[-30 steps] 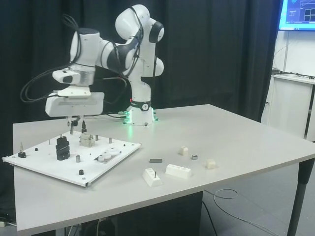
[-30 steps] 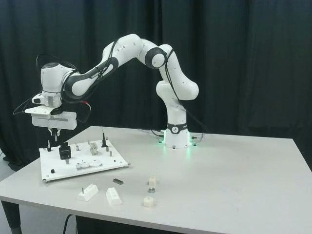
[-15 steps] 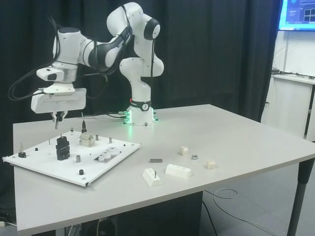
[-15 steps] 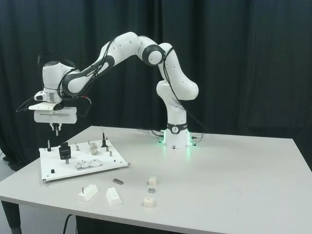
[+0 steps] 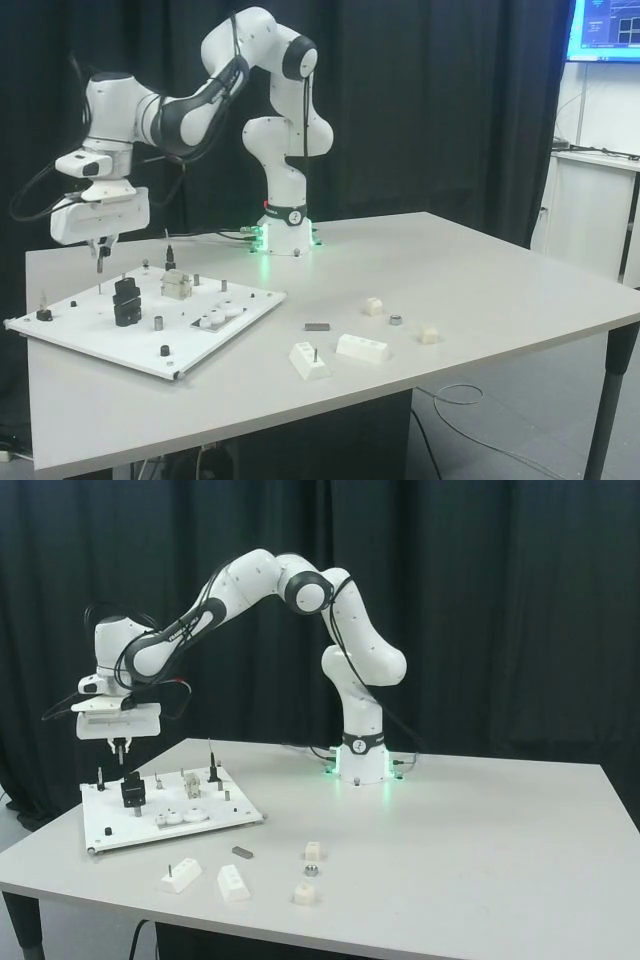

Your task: Insert square peg 2.

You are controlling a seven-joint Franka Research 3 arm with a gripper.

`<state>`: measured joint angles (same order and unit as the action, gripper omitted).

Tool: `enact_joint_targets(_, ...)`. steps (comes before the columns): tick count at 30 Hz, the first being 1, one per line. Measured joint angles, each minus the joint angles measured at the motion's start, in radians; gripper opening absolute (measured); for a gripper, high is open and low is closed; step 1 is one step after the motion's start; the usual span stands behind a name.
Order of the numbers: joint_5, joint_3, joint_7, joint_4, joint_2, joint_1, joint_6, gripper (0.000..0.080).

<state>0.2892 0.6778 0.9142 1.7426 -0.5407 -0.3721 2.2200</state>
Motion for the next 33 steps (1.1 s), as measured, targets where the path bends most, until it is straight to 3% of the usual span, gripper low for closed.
enact_joint_targets(8, 0.106, 0.0, 0.141, 0.026, 0.0, -0.04, 0.005, 0.0075)
enact_joint_targets(14, 0.154, -0.001, 0.218, 0.047, -0.002, -0.061, 0.012, 0.0075)
enact_joint_targets(21, 0.176, -0.006, 0.278, 0.066, -0.015, -0.065, 0.046, 0.0075)
enact_joint_targets(33, 0.178, -0.024, 0.288, 0.065, -0.057, -0.064, 0.077, 0.0075)
